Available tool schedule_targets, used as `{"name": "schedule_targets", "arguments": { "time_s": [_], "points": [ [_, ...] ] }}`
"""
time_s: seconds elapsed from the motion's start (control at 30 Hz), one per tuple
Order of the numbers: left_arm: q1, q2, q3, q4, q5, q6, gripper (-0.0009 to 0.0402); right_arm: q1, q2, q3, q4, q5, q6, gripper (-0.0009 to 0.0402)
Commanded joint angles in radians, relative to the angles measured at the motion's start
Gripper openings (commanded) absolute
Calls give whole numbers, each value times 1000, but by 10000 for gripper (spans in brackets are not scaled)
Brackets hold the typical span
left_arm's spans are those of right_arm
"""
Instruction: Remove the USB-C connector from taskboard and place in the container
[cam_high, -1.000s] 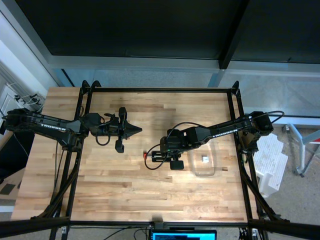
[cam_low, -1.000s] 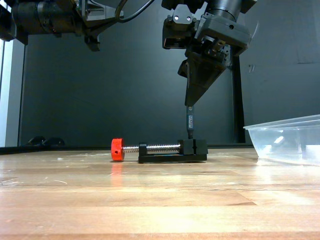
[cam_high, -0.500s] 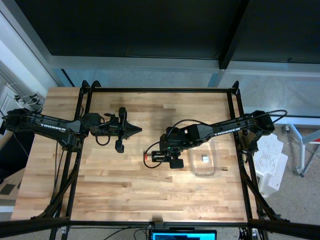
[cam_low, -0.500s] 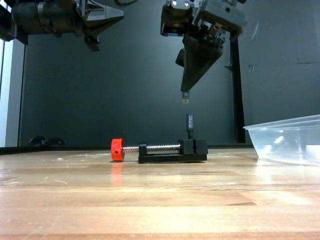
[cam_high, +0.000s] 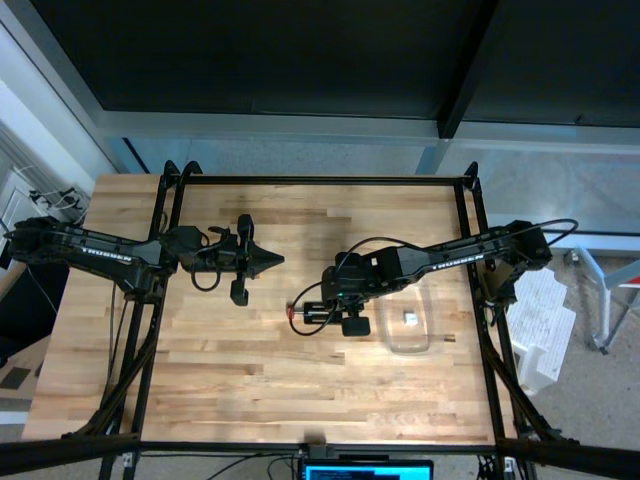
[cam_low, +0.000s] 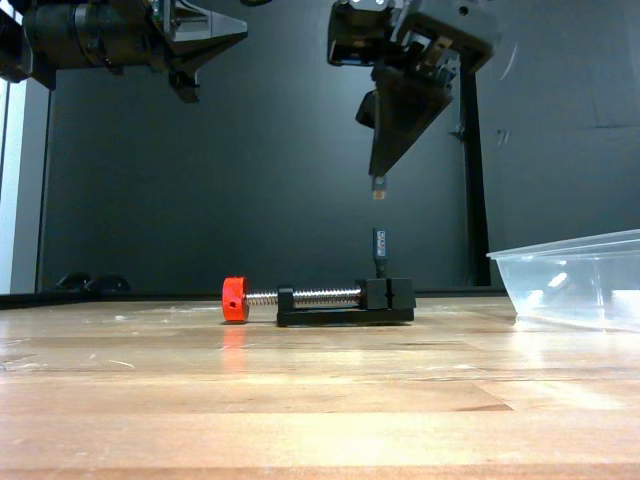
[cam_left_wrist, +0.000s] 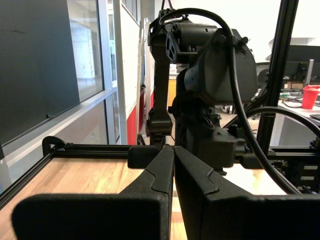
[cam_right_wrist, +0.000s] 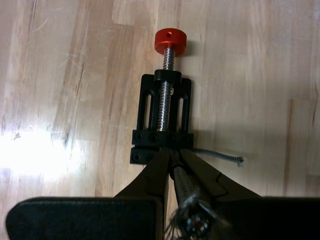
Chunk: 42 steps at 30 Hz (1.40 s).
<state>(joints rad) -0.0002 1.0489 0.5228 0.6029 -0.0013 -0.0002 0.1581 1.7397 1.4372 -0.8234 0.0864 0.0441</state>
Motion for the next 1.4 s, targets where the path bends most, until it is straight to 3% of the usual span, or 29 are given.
{"name": "schedule_targets", "arguments": {
  "time_s": [0.03, 0.7, 1.3, 1.4],
  "points": [
    [0, 0, 0, 0, 0, 0, 0, 20, -47, -36, -2, -5, 17, 0],
    [0, 0, 0, 0, 0, 0, 0, 101, -374, -357, -2, -8, 158, 0],
    [0, 0, 0, 0, 0, 0, 0, 106, -594, -610, -3, -7, 197, 0],
    [0, 0, 0, 0, 0, 0, 0, 105, -624, -645, -3, 26, 214, 2]
  ]
}}
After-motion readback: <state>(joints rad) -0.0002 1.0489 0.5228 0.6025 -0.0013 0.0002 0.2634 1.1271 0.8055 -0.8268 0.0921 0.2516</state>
